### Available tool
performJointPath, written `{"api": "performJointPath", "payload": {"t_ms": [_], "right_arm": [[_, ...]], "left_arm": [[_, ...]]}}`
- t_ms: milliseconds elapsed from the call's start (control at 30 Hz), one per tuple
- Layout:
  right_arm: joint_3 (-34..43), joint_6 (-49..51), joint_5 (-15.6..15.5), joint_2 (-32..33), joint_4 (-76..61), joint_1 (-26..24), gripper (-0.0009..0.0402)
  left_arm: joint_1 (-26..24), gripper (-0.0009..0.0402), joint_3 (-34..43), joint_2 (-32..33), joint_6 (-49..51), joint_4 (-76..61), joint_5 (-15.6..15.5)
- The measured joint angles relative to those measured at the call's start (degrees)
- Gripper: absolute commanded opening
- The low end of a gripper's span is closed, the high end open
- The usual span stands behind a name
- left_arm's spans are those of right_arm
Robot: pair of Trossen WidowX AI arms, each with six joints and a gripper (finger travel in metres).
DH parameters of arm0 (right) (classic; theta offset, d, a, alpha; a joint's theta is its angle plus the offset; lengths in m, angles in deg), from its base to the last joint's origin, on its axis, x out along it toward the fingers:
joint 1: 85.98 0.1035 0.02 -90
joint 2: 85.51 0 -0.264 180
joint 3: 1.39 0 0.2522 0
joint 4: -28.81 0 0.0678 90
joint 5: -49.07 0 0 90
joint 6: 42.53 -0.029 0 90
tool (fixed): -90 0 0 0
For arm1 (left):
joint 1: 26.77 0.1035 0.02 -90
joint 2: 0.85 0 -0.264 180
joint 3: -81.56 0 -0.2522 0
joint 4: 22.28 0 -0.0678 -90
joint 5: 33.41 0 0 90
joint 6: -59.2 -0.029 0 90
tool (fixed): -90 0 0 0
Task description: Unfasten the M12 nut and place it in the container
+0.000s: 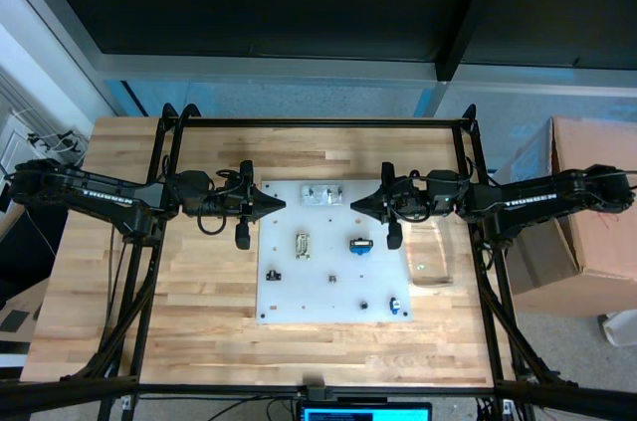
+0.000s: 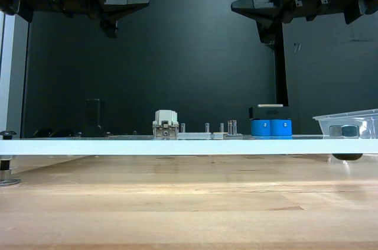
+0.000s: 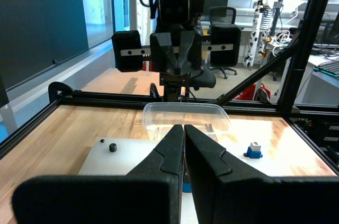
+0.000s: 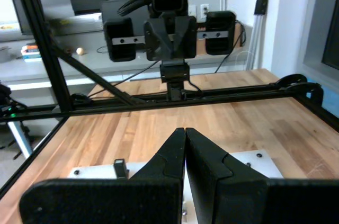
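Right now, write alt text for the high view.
Left claw and right claw, both shut, hover facing each other over the white board's far edge. A clear container lies at its right; the nut cannot be made out.

Robotics lab: black frame (image 1: 318, 123) round wood table (image 1: 109, 282), cardboard box (image 1: 587, 202), desks (image 3: 249, 23) w/ gear behind.

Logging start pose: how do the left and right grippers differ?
The left gripper hangs over the white board's far left part, pointing right; the right gripper over its far right part, pointing left. The clear container lies on the right gripper's side, not the left gripper's. Both are shut, empty, high above the board. The M12 nut shows at the board's near right; whether on its stud, I cannot tell.
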Motion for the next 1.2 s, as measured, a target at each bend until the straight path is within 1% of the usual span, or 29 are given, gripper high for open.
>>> {"api": "performJointPath", "payload": {"t_ms": [200, 300, 400, 600, 667, 767, 1033, 1200], "right_arm": [[7.1, -0.1, 1.1, 0.0, -16.4, 2.1, 0.0000], [10.5, -0.9, 3.5, 0.0, -24.8, 4.1, 0.0000], [13.4, -1.3, 5.0, 0.2, -31.6, 6.0, 0.0000], [18.1, -5.0, 5.3, 0.4, -42.4, 8.5, 0.0000], [19.3, -5.7, 6.6, 0.7, -45.4, 9.5, 0.0000], [21.2, -5.9, 7.7, 1.8, -49.0, 10.7, 0.0000], [26.9, -6.5, 7.8, 7.3, -56.8, 12.8, 0.0000], [31.4, -7.1, 7.8, 10.9, -66.3, 14.1, 0.0000]], "left_arm": [[0.0, 0.0000, 0.0, 0.0, 0.0, 0.0, 0.0], [0.0, 0.0000, 0.0, 0.0, 0.0, 0.0, 0.0], [0.0, 0.0000, 0.0, 0.0, 0.0, 0.0, 0.0], [0.0, 0.0000, 0.0, 0.0, 0.0, 0.0, 0.0], [0.0, 0.0000, 0.0, 0.0, 0.0, 0.0, 0.0], [0.0, 0.0000, 0.0, 0.0, 0.0, 0.0, 0.0], [0.0, 0.0000, 0.0, 0.0, 0.0, 0.0, 0.0], [0.0, 0.0000, 0.0, 0.0, 0.0, 0.0, 0.0]]}}
